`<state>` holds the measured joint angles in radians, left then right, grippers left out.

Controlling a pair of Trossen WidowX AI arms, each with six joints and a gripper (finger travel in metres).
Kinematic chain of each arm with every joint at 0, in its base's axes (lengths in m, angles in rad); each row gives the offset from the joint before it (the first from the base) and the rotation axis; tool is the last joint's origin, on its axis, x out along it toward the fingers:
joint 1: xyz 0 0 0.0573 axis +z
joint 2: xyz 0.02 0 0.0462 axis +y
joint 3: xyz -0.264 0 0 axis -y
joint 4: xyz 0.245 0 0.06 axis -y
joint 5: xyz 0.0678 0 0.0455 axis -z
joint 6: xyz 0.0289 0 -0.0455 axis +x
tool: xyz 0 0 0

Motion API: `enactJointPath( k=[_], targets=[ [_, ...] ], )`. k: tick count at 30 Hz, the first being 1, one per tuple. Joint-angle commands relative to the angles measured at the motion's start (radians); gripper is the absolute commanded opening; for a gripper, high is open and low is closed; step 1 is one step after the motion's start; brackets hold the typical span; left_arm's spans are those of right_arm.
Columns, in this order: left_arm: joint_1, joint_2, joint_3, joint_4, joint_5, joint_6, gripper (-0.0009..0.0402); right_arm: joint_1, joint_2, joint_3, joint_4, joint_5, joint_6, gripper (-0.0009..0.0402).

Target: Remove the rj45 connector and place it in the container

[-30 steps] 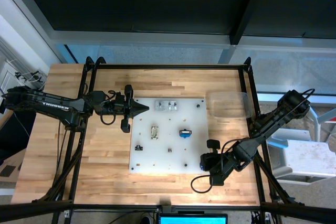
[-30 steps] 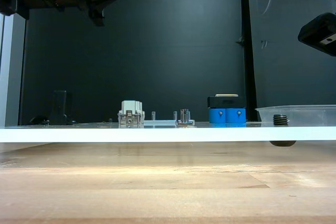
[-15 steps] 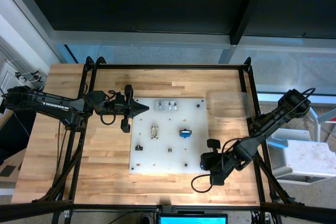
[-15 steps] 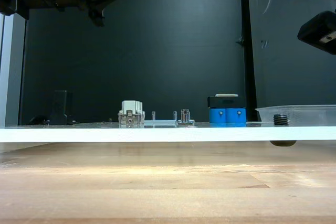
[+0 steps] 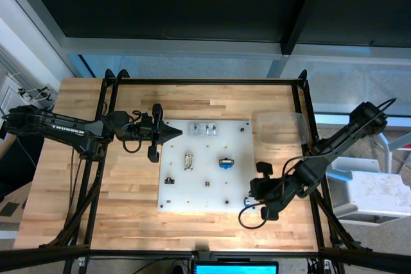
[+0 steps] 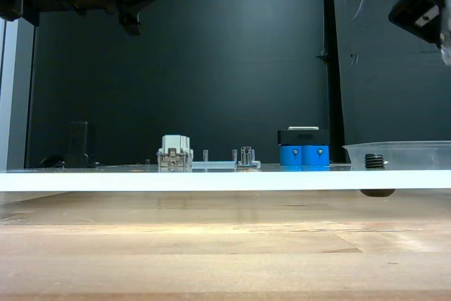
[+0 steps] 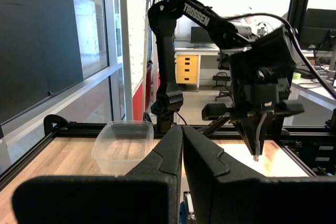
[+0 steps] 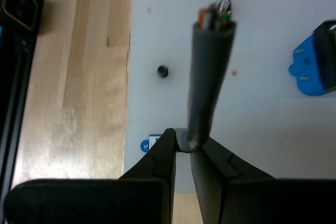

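Two black robot arms reach inward over a white board on a wooden table, seen from above.

The right gripper hangs over the board's near right corner, raised well above the surface in the low view. Its fingers are clamped on the rj45 connector, a small silvery plug. A short grey cable runs from the plug and ends in bare coloured wires. The plug is held in the air, clear of the small blue socket, which sits on the board just beside the fingers.

The container, a clear tub, stands on the table just beside the board's far right corner, well apart from the right gripper. From the left wrist camera it looks empty.

The left gripper hovers high above the board's far left edge, pointing inward. Its fingers are pressed together with nothing between them.

A larger blue connector and a beige connector stand near the middle of the board.
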<state>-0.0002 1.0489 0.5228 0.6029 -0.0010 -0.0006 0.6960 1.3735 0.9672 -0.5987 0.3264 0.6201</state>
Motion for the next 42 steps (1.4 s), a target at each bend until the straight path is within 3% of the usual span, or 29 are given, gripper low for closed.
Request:
enactJointPath(
  k=[1, 9, 13, 14, 26, 30, 34, 38, 42],
  targets=[
    [0.0, 0.0, 0.0, 0.0, 0.0, 0.0, 0.0, -0.017, -0.043, 0.006, -0.016, -0.006, -0.013, 0.0],
    [0.0, 0.0, 0.0, 0.0, 0.0, 0.0, 0.0, -0.072, -0.117, 0.041, -0.138, -0.012, -0.038, 0.0],
    [0.0, 0.0, 0.0, 0.0, 0.0, 0.0, 0.0, -0.141, -0.156, 0.027, -0.175, -0.056, -0.08, 0.0],
    [0.0, 0.0, 0.0, 0.0, 0.0, 0.0, 0.0, -0.167, -0.167, 0.021, -0.184, -0.069, -0.089, 0.0],
    [0.0, 0.0, 0.0, 0.0, 0.0, 0.0, 0.0, -0.53, -0.26, 0.014, -0.348, -0.07, -0.225, 0.0],
    [0.0, 0.0, 0.0, 0.0, 0.0, 0.0, 0.0, -0.655, -0.261, 0.014, -0.408, -0.093, -0.272, 0.0],
    [0.0, 0.0, 0.0, 0.0, 0.0, 0.0, 0.0, -0.743, -0.261, 0.014, -0.415, -0.097, -0.325, 0.0],
    [0.0, 0.0, 0.0, 0.0, 0.0, 0.0, 0.0, -0.83, -0.261, 0.014, -0.43, -0.146, -0.375, 0.0],
    [0.0, 0.0, 0.0, 0.0, 0.0, 0.0, 0.0, -0.917, -0.261, 0.013, -0.469, -0.145, -0.435, 0.0]
  ],
)
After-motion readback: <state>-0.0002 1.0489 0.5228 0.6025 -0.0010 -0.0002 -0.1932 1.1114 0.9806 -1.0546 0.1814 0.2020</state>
